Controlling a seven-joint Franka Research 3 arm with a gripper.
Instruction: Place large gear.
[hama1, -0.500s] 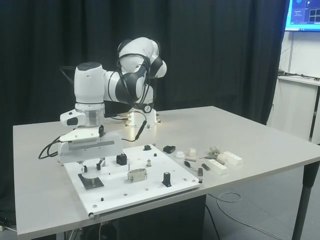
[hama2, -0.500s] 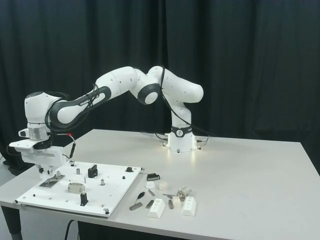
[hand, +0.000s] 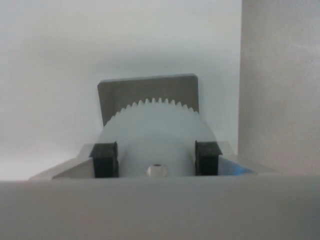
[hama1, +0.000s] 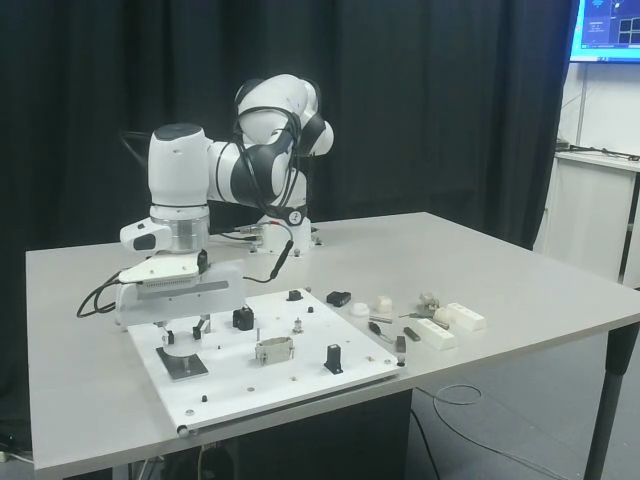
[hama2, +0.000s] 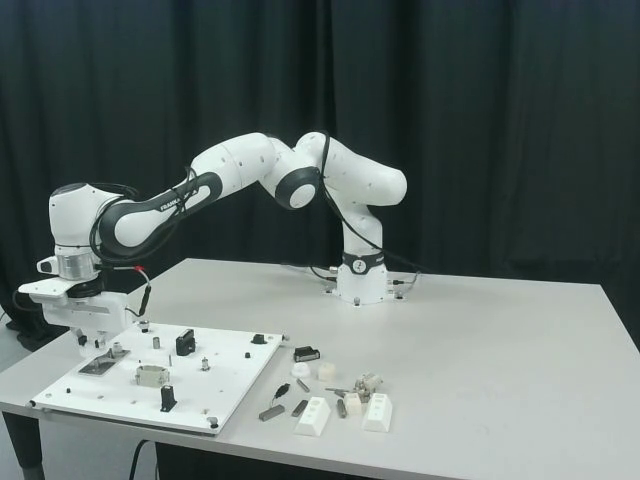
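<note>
White toothed large gear (hand: 156, 135), over grey plate (hand: 148, 93)

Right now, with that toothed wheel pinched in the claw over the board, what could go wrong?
The gripper holds the large gear just above the grey plate on the white board. If the gear comes down off-centre it may jam or sit tilted. The wrist view hides what lies under the gear, so misalignment is hard to spot. Opening too early could let the gear roll among the small black parts.
</note>
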